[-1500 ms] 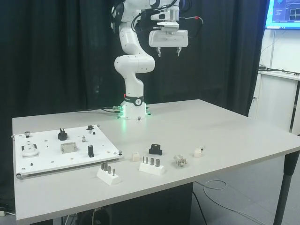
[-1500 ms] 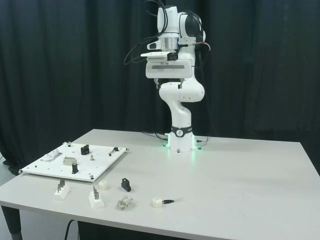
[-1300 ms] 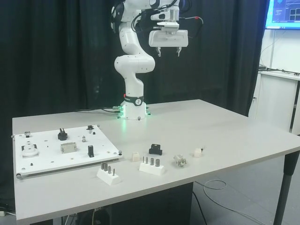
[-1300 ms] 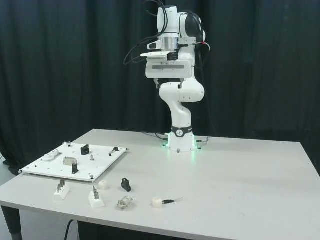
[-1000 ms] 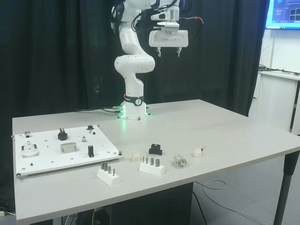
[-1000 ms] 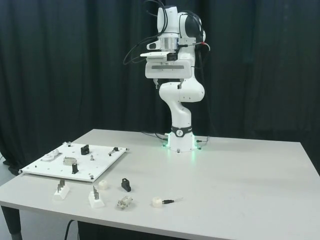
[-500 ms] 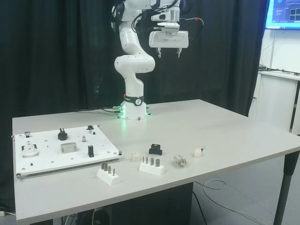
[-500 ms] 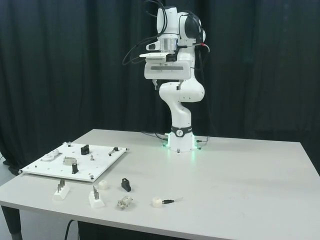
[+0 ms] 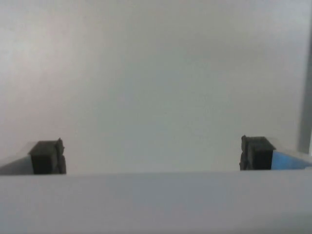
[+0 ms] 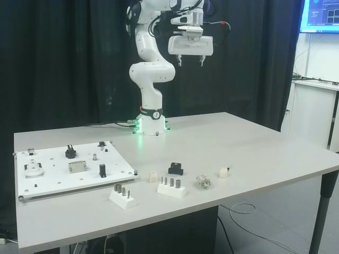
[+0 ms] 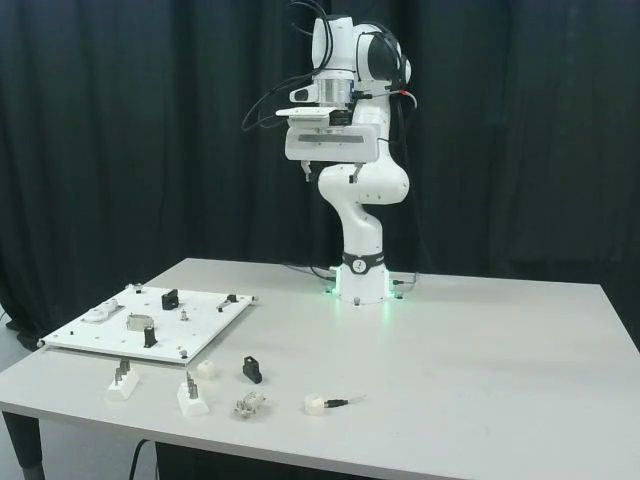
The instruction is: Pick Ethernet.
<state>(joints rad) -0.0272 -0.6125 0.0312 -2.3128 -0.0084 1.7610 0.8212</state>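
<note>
Black curtains close off the room behind a grey counter point(image 10: 254, 143), and the white arm bolted at its far edge carries the gripper point(image 10: 190, 61) high above its own base, jaws spread wide with nothing between them; the wrist view shows only bare grey surface between the two black fingertips point(image 9: 47, 157). No part of the pick seems begun: judging by this, the step in hand is the approach. Which loose piece is the Ethernet part I cannot say for certain; the likeliest is the small metal-looking connector point(image 10: 204, 181) near the counter's front edge, lying between a white block with pins point(image 10: 171, 187) and a little white plug piece point(image 10: 224, 171), with a black bracket point(image 10: 176, 169) just behind. The next move calls for a long descent forward and down, then lining the jaws up across that piece. A white board point(image 10: 74, 169) off to one side holds several fixtures; a second white pin block point(image 10: 123, 196) sits just in front of it.
</note>
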